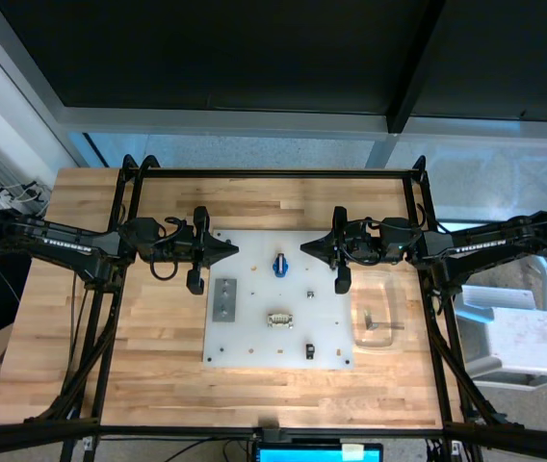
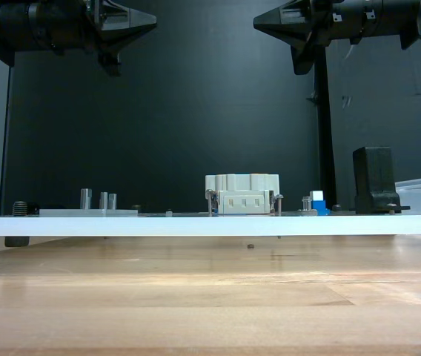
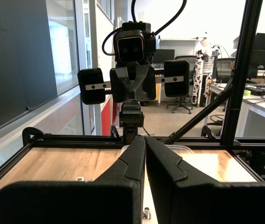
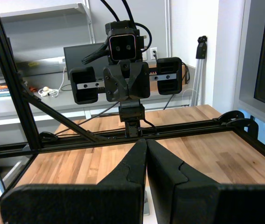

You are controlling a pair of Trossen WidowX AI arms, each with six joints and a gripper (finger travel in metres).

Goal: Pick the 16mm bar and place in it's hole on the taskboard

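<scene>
Two grippers hover high over the taskboard (image 1: pixel 254 337) — left gripper (image 1: pixel 234 247) above its far left part, jaws pressed together on nothing; right gripper (image 1: pixel 305 247) above its far right part, jaws likewise together. Right of the taskboard, the 16mm bar (image 1: pixel 375 322) seems to lie free in a clear tray (image 1: pixel 389 344) — clear of its seat.

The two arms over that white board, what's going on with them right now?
Nothing is being handled at this moment. The left pincer and the right pincer both hang shut and empty, high above the far part of the white board, with their tips facing each other. A small metal piece lies loose in the clear tray to the right of the board. I cannot tell whether it is the bar.
</scene>
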